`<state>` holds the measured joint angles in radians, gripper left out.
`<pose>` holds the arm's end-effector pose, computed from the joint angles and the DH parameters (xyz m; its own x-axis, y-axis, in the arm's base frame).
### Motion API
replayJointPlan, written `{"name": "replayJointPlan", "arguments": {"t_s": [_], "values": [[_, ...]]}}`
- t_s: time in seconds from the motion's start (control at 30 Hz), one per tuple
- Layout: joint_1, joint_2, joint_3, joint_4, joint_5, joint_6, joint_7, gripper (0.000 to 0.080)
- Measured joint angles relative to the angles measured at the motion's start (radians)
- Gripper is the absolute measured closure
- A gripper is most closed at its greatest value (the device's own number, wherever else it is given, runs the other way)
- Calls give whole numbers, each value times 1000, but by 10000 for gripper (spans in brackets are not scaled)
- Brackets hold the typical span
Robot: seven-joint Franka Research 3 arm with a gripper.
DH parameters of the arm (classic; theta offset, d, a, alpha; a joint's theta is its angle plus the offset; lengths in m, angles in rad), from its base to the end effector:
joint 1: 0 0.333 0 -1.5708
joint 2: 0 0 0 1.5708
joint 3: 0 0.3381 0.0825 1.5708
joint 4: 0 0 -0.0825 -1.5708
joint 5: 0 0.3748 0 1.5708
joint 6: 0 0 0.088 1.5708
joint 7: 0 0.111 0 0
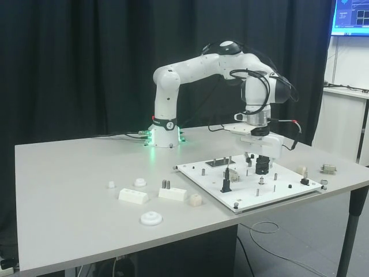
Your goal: Pick waterproof.
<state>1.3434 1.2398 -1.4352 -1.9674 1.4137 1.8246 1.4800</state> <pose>0.5859 0.1247 0.2519 -0.4797 -0.8718 -0.0997 -0.8753 0.4834 -0.0157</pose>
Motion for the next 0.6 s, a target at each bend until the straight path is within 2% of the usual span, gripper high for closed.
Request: {"name": "replayJointPlan", "arguments": {"t_s": [0.6], "values": [[-6, 0, -43, 0, -57, 13, -27, 3]]}}
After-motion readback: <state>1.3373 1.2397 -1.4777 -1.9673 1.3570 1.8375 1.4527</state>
